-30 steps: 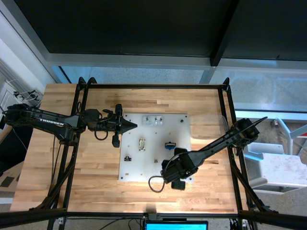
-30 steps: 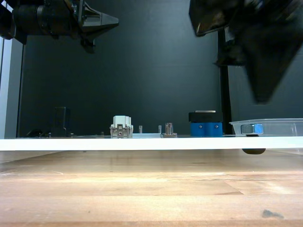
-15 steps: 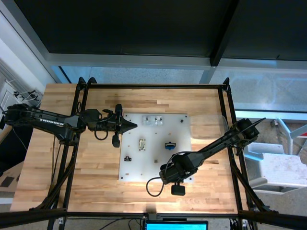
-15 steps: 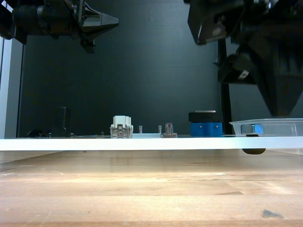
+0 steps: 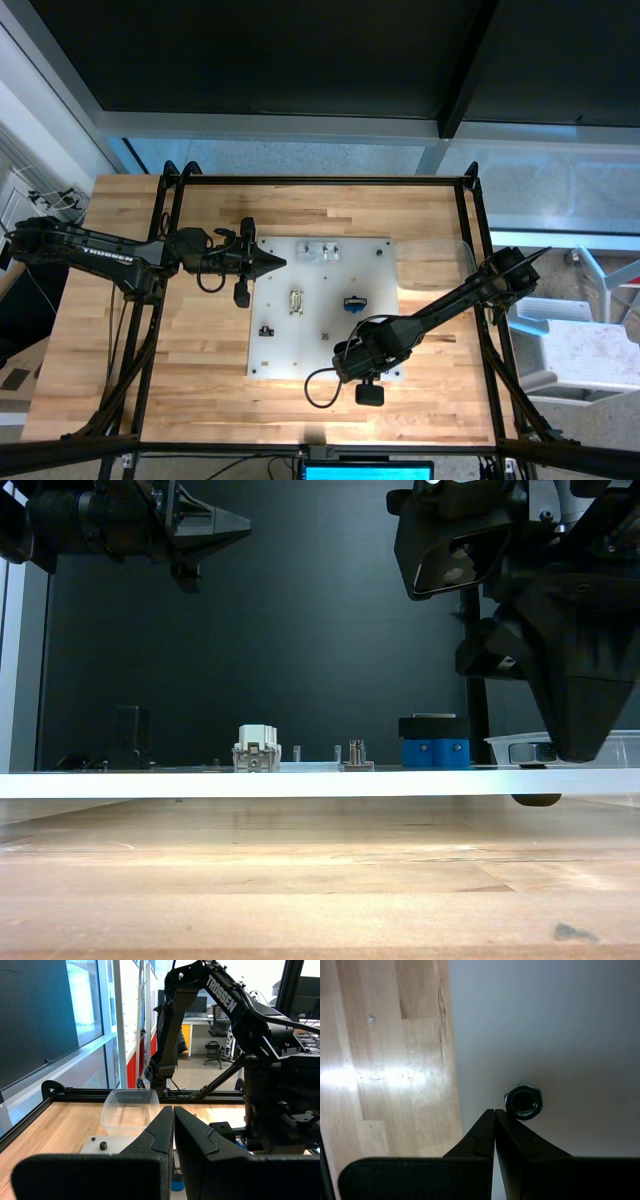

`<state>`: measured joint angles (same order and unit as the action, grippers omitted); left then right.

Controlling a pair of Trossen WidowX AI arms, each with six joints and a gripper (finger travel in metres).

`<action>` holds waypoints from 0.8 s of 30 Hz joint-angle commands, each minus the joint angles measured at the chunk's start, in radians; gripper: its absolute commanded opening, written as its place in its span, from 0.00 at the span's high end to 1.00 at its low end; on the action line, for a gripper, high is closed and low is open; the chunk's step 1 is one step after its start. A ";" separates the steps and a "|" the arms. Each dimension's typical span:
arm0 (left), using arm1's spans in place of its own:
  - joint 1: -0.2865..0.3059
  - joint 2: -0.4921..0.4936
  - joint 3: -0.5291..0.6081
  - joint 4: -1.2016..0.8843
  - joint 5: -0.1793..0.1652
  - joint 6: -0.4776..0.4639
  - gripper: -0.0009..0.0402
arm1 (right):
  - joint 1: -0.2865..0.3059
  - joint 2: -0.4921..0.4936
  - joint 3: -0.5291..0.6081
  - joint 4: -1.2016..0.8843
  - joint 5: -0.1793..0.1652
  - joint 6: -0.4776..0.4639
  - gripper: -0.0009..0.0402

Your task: Unfasten the M12 fastener and place in the container

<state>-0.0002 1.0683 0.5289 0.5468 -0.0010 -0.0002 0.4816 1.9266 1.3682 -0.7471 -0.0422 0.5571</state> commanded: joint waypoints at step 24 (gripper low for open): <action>0.000 0.000 0.000 0.000 0.000 0.000 0.98 | 0.003 -0.036 0.054 -0.187 0.224 0.116 0.98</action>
